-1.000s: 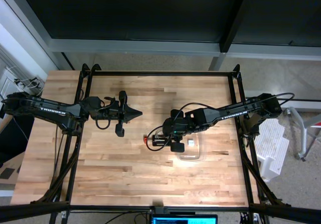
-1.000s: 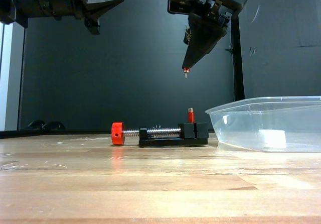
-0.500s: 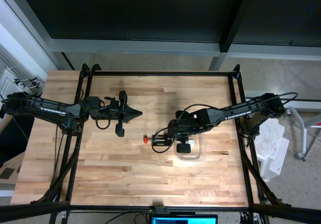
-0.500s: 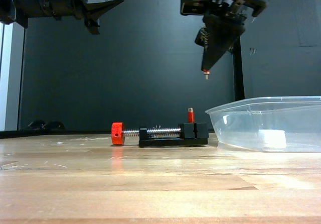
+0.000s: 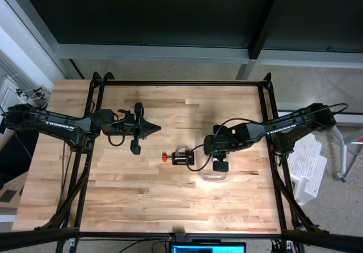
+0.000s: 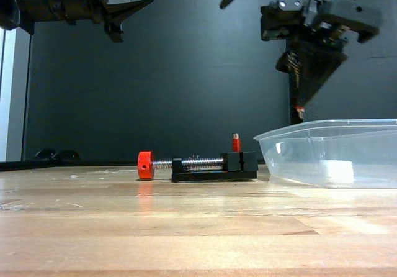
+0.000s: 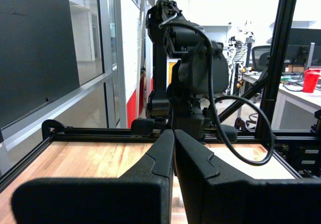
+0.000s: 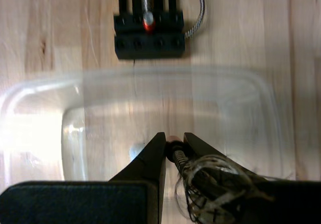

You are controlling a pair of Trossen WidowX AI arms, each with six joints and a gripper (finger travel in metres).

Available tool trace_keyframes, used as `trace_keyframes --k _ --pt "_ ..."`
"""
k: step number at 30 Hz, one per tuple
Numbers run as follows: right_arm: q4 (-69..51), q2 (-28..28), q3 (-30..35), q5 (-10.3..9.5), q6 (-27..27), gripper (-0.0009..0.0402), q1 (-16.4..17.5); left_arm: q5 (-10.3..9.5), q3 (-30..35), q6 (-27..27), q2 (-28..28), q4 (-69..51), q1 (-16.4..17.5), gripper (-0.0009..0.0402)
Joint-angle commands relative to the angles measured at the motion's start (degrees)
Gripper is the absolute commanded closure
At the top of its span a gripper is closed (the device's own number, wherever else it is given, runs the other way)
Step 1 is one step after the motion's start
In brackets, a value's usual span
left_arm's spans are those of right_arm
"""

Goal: Remove the RCA connector from the receptacle and place in the container

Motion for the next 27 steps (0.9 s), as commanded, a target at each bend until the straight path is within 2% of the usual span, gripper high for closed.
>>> trace_keyframes --k 1,12,22,27 --pt "-0.2 -0.6 -1.9 0.07 0.2 0.0393 0.1 0.02 0.0 0.0 0.0 0.0 0.0 0.0393" --pt "-0.1 -0.7 -5.6 0.07 0.5 0.0387 0.2 0.02 0.0 0.0 0.0 0.0 0.0 0.0393" --pt "-0.1 -0.7 -5.6 0.07 0.5 0.03 0.3 0.02 0.0 0.0 0.0 0.0 0.0 0.0393" --pt "-0.2 -0.7 -5.6 0.07 0.5 0.0273 0.3 0.02 0.0 0.0 0.0 0.0 0.0 0.0393"
